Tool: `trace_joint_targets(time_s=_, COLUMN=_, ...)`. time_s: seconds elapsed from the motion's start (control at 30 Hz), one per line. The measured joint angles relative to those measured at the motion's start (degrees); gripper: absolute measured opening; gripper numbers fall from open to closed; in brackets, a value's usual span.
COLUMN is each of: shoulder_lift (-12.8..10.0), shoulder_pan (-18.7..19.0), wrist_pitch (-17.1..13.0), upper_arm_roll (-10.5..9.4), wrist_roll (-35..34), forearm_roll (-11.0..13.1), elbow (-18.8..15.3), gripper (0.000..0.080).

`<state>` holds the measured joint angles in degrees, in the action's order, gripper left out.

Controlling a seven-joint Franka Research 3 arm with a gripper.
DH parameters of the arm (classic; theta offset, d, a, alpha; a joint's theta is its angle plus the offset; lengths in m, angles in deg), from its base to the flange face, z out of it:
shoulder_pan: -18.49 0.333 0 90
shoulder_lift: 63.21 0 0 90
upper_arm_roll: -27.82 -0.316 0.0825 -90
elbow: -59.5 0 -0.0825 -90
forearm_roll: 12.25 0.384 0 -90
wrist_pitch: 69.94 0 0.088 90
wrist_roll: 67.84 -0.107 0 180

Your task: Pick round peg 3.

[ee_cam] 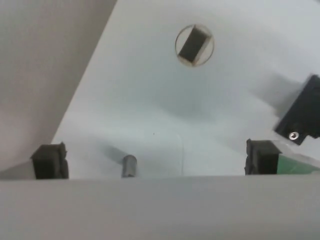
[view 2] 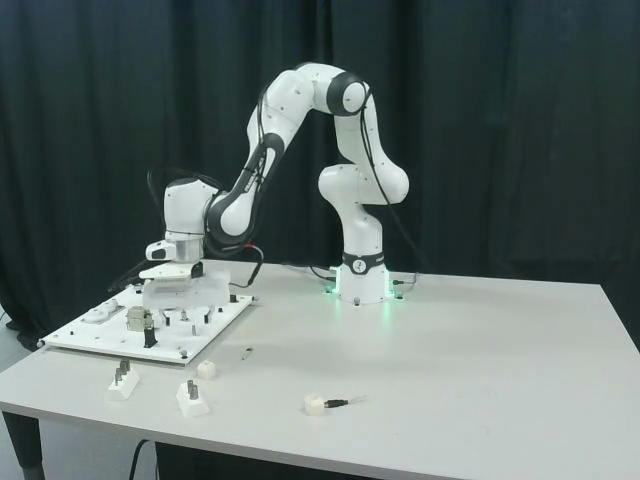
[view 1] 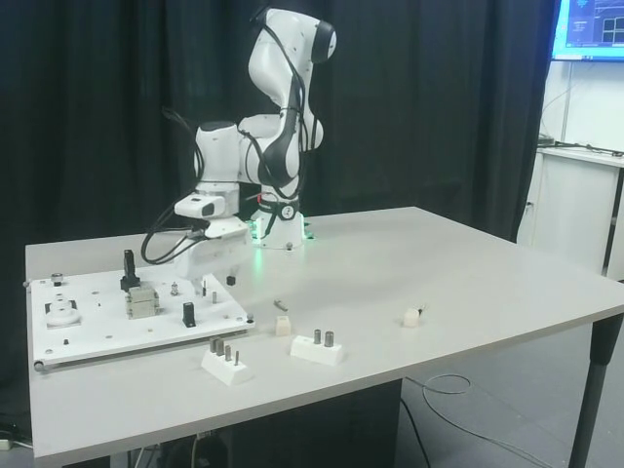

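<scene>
- White arm (view 2: 300, 110) w/ elbow high, forearm sloping down to the wrist over the white board (view 1: 97, 336) at your counter's (view 1: 468, 283) end; gripper (ee_cam: 155, 159) points straight down, just above the board.
- Fingers spread wide: wrist view shows the two black pads (ee_cam: 50, 161) well apart, nothing pinched btwn them.
- Round peg 3 (ee_cam: 129, 165), a small grey pin, stands upright on the board btwn the pads, nearer one of them, not touching either.
- Only the wrist view gives you the round insert w/ a black rectangular slot (ee_cam: 194, 45) and a black block (ee_cam: 302, 117) on the board.
- Only the room views give you the white peg holders (view 1: 226, 363) in front of the board.
</scene>
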<state>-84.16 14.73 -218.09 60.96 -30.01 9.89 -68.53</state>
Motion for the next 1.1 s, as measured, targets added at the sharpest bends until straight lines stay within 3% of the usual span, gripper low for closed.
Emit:
trace_joint_targets(time_s=0.03, shoulder_lift=0.3, shoulder_pan=0.02, wrist_pitch=0.15, upper_arm_roll=0.01, wrist_roll=-0.06, forearm_roll=-0.02, elbow=0.0, gripper=0.079)
trace_joint_targets(time_s=0.47, shoulder_lift=3.15, shoulder_pan=0.04, wrist_pitch=2.42, upper_arm_roll=0.3, wrist_roll=-0.5, forearm_roll=-0.44, elbow=0.08, gripper=0.0799)
trace_joint_targets(time_s=1.1, shoulder_lift=4.07, shoulder_pan=0.07, wrist_pitch=3.91, upper_arm_roll=0.38, wrist_roll=-0.68, forearm_roll=-0.7, elbow=1.04, gripper=0.08)
